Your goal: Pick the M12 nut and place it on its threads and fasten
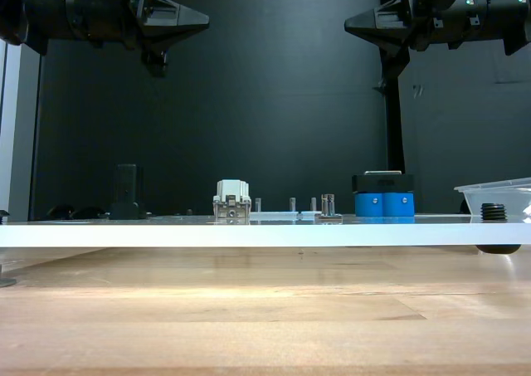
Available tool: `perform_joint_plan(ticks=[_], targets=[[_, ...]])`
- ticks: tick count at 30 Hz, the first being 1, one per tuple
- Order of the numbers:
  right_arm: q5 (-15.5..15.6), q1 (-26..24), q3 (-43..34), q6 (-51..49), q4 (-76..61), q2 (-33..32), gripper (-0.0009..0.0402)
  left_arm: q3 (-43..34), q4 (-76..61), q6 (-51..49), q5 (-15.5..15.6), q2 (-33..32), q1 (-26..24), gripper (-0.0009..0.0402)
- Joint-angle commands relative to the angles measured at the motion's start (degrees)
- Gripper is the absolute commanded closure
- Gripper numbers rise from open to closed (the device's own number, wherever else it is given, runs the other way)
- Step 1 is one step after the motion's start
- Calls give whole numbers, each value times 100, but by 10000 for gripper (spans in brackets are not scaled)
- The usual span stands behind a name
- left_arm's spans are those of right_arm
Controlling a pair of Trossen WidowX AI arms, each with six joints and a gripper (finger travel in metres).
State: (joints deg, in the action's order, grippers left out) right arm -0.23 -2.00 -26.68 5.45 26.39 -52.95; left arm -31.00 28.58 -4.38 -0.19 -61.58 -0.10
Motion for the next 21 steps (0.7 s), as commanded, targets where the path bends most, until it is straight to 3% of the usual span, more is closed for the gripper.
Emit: perform_joint_plan(ticks=[1, 5, 8, 12, 21], targets=[[28, 13, -146, 13, -487, 11, 393, 0, 0, 2, -2, -2, 0, 393], [42, 57, -726, -92, -2358, 17, 393, 0, 0, 0, 0, -2, 2, 393], [337, 127, -1222, -492, -3908, 9, 393, 0, 0, 0, 0, -2, 2, 393], [330, 334, -1875, -975, -5971, -146, 393, 0, 0, 0, -2, -2, 2, 393], [332, 957, -2841, -1668, -8760, -898, 393, 0, 0, 0, 0, -2, 2, 393]])
